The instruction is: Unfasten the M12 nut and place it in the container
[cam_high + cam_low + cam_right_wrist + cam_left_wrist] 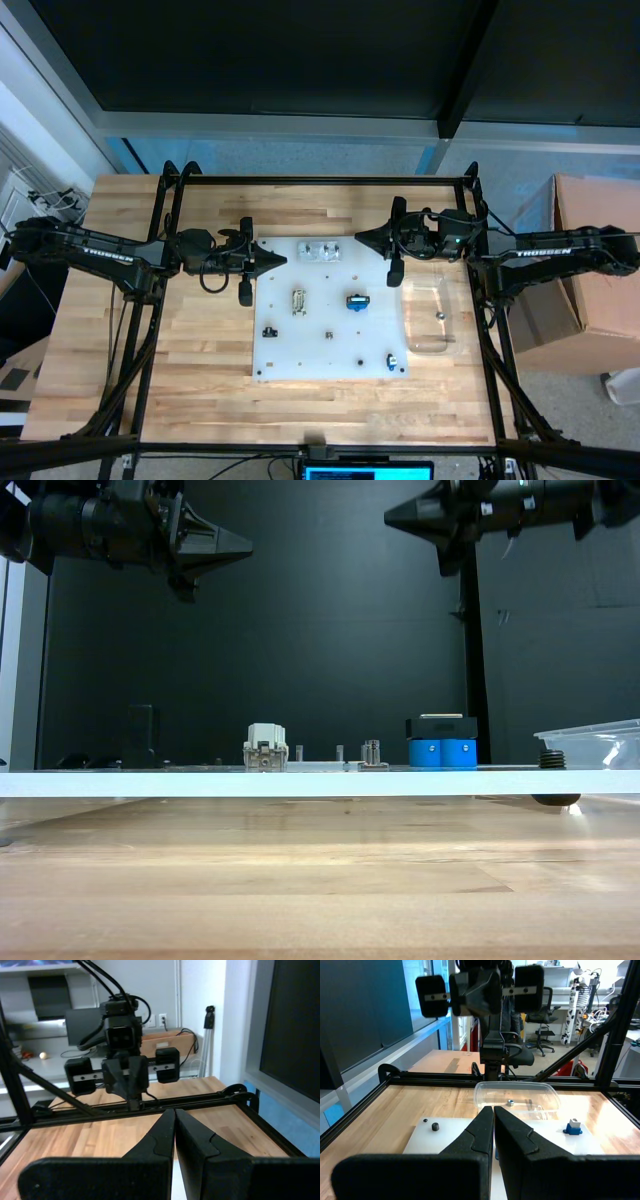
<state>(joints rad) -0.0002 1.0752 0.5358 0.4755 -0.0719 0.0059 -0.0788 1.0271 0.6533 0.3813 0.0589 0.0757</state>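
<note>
Nut lies free in the container, off its bare stud; I see right gripper, the nearer, and left gripper both closed, empty, above the board's far edge.

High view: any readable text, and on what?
"TROSSEN" on the left arm.
"TROSSEN" on the right arm.
Screen at the near edge: too blurred to read.
No text on the left end effector or right end effector, both shut above the board; nut in container.
</note>
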